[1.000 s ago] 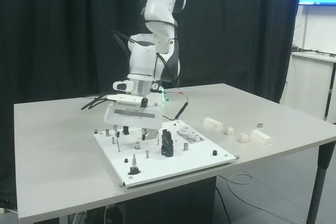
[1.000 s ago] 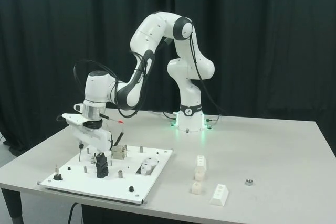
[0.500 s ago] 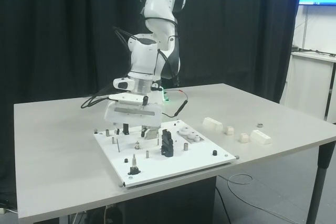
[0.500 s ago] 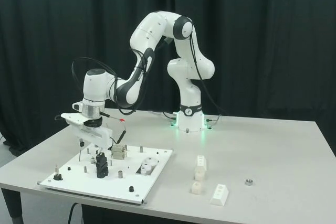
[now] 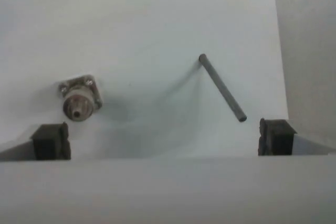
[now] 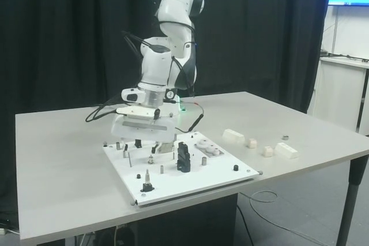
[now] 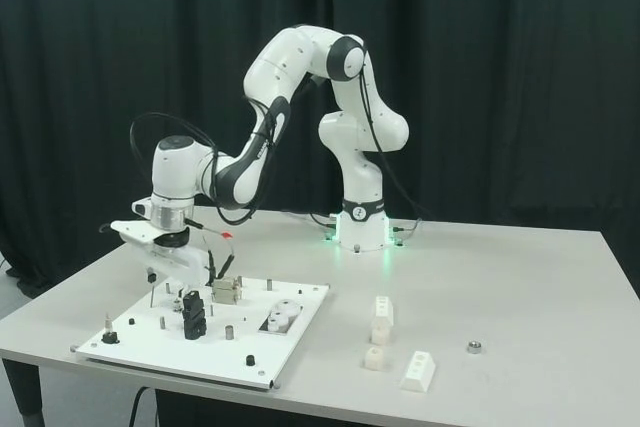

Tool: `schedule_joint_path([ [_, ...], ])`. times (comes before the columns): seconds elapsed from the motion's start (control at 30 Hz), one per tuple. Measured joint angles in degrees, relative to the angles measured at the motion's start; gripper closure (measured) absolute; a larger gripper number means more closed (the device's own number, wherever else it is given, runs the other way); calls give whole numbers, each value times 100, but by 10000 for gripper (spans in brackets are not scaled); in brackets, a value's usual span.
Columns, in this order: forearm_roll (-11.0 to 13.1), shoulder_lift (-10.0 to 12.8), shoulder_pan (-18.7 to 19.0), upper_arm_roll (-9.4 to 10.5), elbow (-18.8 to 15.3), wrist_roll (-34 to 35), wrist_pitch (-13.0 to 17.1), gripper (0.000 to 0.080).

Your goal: Insert round peg 1.

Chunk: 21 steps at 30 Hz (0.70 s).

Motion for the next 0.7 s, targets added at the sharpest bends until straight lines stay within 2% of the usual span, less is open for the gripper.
schedule_joint_path([
  [0.3,4,144,-3,0,222,0,-211,3],
  [0.7,11,154,-28,0,411,23,-623,3],
])
